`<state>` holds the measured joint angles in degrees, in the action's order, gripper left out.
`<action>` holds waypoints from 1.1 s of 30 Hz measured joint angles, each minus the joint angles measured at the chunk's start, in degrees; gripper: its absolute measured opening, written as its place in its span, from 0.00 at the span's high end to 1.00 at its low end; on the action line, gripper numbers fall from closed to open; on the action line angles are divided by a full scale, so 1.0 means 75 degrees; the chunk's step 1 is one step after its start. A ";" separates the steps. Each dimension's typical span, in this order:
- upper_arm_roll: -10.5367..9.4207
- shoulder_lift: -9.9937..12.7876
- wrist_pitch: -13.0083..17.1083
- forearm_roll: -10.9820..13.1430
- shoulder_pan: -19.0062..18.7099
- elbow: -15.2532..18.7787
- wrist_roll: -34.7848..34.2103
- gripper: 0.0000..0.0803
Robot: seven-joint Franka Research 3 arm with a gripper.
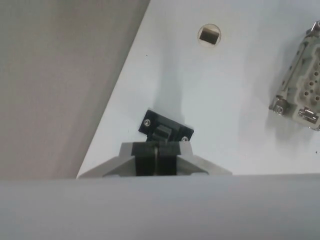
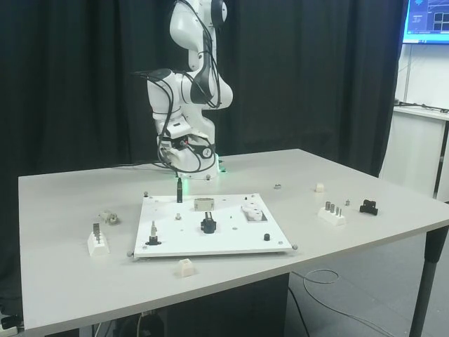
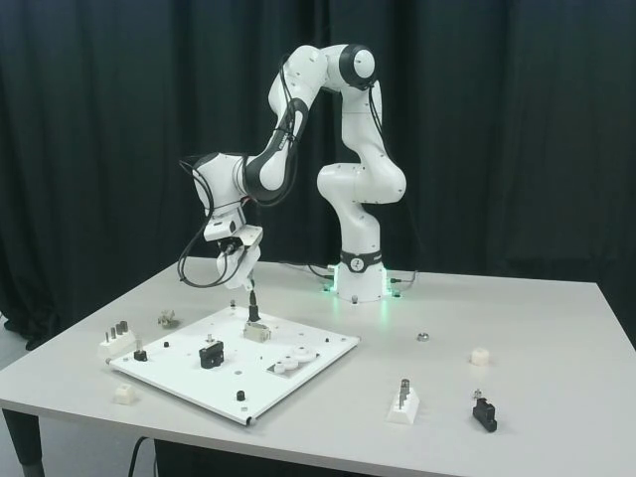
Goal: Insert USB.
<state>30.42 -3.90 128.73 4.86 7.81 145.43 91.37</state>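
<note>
Above the far edge of the white board, the gripper hangs tip-down from the white arm. In the wrist view its 2 black fingers stand almost together, with only a thin slit between them, and they appear to pinch the USB plug, whose dark body projects just beyond the tips. Directly beneath sits the black socket block, screwed to the board near its edge. In both room views the plug shows as a slim dark stem reaching down to the board.

Step in hand, as judged: final alignment or early seating of the plug over the socket. Whether the plug has entered cannot be told. The next move calls for a straight, slow descent with the plug kept square to the opening; any tilt risks jamming.
</note>
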 joint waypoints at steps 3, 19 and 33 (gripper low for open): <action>0.0001 0.0000 0.0006 0.0000 0.0000 -0.0002 0.0000 0.99; -0.0004 0.0000 0.0009 -0.0004 0.0000 -0.0004 0.0206 0.99; 0.0030 -0.0012 -0.0138 -0.0010 0.0027 -0.0031 -0.0008 0.27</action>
<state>30.64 -3.99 127.70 4.79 8.01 145.20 91.31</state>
